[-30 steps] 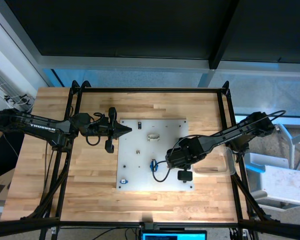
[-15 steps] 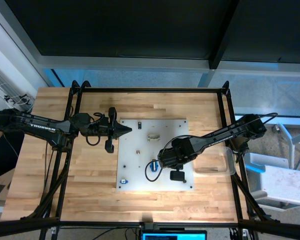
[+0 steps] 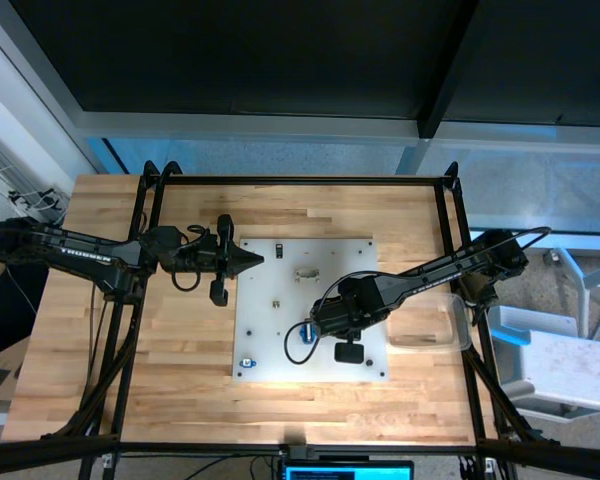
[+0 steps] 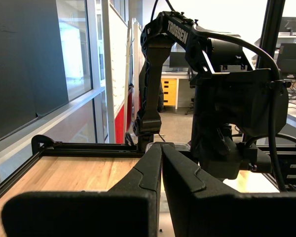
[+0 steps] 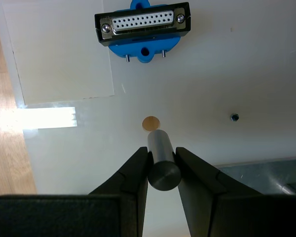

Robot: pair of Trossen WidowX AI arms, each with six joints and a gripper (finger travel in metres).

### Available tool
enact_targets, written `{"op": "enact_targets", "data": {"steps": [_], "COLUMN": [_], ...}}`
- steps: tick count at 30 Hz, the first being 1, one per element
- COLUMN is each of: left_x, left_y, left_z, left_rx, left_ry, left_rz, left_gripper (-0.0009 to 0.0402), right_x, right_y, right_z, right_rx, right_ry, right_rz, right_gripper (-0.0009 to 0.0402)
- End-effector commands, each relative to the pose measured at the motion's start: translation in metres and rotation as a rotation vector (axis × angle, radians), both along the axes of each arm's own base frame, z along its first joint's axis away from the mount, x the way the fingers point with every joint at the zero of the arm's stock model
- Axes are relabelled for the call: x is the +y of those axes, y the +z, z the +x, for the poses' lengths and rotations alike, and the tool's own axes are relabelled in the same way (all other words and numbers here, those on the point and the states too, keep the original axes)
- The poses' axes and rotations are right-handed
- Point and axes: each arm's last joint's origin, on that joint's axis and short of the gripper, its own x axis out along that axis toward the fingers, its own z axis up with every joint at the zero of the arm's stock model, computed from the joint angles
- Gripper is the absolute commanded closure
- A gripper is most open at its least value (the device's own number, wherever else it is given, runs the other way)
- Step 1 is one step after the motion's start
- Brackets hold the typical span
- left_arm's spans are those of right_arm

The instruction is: Pick the 16mm cylinder and place it in the taskboard

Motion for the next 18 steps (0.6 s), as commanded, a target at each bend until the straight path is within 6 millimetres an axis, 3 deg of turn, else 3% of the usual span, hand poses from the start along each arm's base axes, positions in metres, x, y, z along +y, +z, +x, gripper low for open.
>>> {"op": "enact_targets", "data": {"steps": [1, 18], "left_x": [0.0, 0.0], "left_y": [0.0, 0.0], "left_z": [0.0, 0.0], "left_rx": [0.0, 0.0], "left_ry": [0.0, 0.0], "left_rz": [0.0, 0.0], "left_gripper": [0.0393, 0.0393], "right_x": [0.0, 0.003], "right_y": [0.0, -0.016], "right_z": [0.0, 0.009], "right_rx": [-0.003, 0.02], "right_ry": [-0.002, 0.003], "right_rz": [-0.002, -0.002], "right_gripper": [0.0366, 0.0366]}}
